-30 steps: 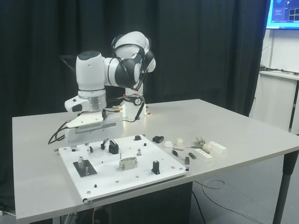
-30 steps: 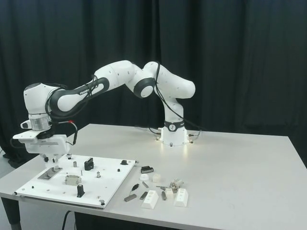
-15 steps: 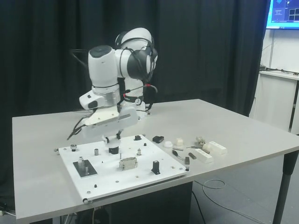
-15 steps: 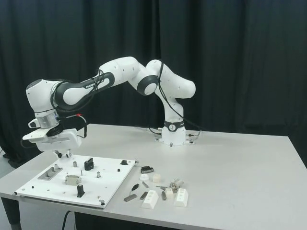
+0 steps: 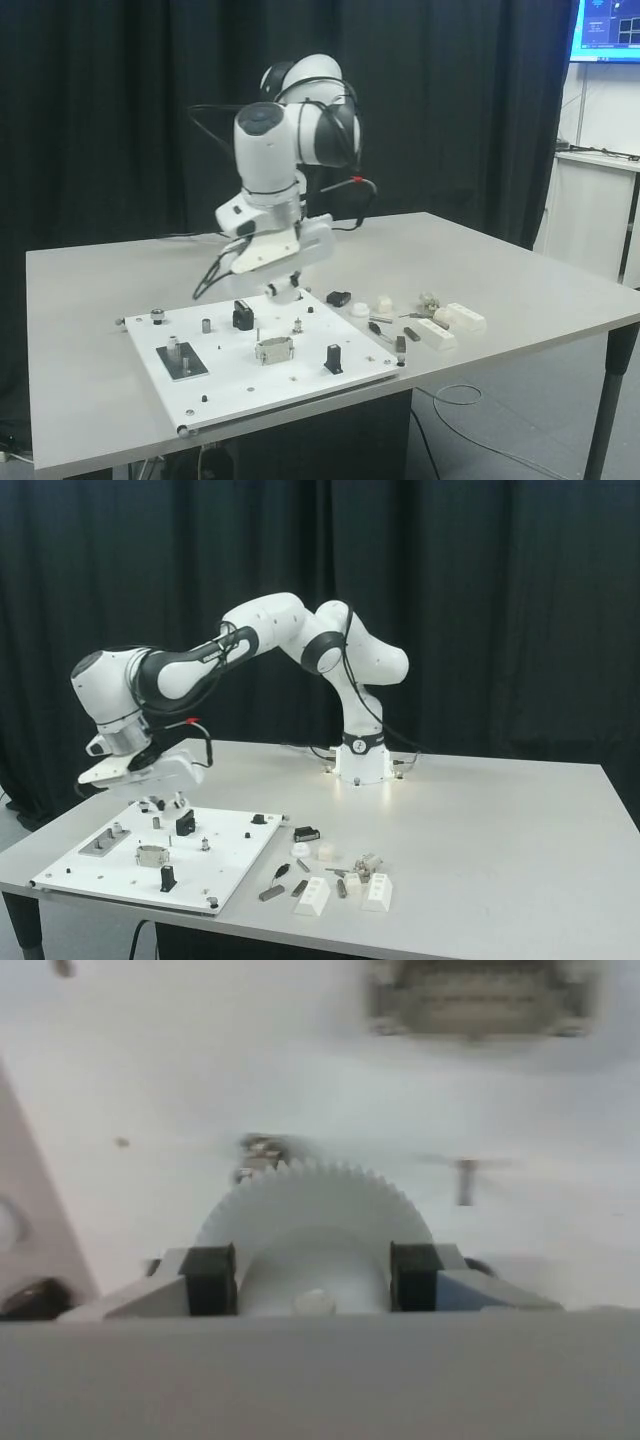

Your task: Place large gear.

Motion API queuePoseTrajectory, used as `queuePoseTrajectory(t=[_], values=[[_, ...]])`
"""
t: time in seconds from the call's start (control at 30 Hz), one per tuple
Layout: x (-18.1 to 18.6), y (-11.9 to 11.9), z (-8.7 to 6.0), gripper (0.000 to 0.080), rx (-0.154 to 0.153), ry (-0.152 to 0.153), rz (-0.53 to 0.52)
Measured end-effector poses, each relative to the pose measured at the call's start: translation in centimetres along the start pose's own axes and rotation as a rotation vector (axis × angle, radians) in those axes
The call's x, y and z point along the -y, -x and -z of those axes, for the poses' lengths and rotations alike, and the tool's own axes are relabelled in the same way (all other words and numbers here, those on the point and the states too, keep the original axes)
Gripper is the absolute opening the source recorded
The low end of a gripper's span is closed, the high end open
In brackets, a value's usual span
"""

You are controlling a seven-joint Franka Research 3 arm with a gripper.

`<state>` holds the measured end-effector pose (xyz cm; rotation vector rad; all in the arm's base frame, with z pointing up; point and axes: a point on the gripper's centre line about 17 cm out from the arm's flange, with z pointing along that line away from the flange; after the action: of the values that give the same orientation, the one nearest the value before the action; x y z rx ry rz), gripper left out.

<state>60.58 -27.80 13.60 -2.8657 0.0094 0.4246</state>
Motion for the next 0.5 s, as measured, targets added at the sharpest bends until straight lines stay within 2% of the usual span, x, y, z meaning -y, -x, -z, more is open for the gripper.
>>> queuePoseTrajectory(t=[0.5], values=[[8.3,-0.2,-2.9,0.033,0.073,-0.026,-0.019]])
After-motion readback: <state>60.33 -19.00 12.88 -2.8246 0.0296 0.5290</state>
